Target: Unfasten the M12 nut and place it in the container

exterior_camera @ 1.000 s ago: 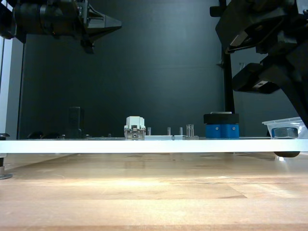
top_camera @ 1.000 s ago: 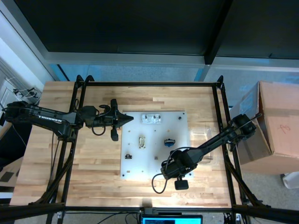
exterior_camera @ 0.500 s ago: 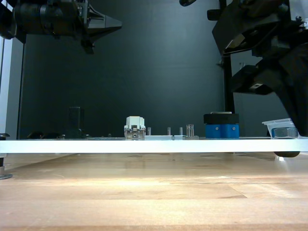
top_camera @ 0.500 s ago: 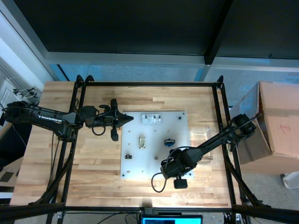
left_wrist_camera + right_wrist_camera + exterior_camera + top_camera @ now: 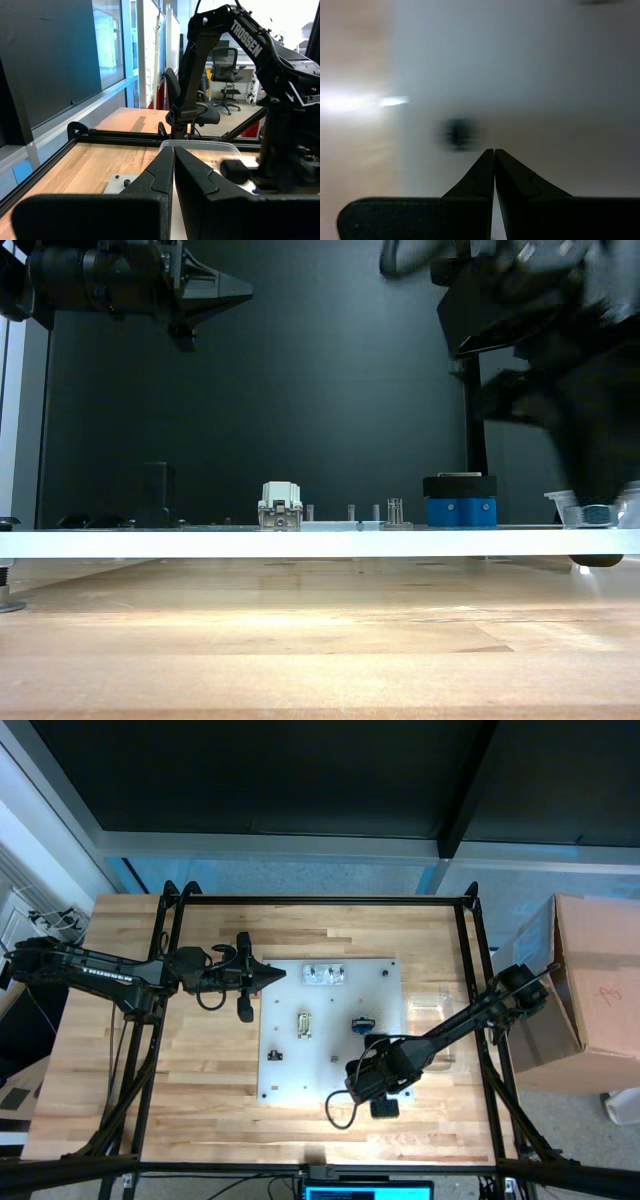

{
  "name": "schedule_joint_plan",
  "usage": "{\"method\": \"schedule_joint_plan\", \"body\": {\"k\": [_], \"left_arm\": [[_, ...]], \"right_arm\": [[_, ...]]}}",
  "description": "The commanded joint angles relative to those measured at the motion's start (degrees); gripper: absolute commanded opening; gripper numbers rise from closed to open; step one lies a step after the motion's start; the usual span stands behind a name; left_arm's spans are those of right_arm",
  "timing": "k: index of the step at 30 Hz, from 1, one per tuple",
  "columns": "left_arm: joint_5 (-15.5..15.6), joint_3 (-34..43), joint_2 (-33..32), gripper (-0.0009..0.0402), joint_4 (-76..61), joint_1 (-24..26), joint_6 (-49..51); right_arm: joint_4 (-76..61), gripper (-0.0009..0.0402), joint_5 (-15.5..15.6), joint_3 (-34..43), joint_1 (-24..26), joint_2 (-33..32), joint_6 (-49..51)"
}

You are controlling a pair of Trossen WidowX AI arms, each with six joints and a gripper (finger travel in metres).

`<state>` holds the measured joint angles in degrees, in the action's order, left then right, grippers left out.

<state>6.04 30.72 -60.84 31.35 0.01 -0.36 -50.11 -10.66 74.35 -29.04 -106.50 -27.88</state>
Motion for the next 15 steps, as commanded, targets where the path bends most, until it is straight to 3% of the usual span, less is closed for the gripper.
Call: {"method": "schedule_joint_plan", "body": {"k": [1, 4, 10, 13, 15], "left_arm": [[-0.02, 0.00, -0.02, 0.0000, 0.02, -0.02, 0.00], [0.00, -0.02, -0.02, 0.0000, 0.02, -0.02, 0.00], [-0.02, 0.00, -0.02, 0.0000, 0.02, 0.00, 0.00], [-0.02, -0.02, -0.02, 0.0000, 0.02, 0.00, 0.00], [0.00, 0.00, -0.02, 0.0000, 0.02, -0.02, 0.00]], "right_arm": [[-2.93, 0.0000, -5.03, 0.04, 0.04, 1.68, -2.36], [-3.41, 0.0000, -3.32, 0.07, 0.04, 2.40, -3.74], [-2.23, 0.0000, 11.37, 0.90, 0.02, 3.37, -5.05], [-1.99, 0.0000, 15.17, 2.16, 0.00, 3.43, -6.10], [-1.33, 0.0000, 15.21, 2.38, -0.04, 3.43, -6.88]]}}
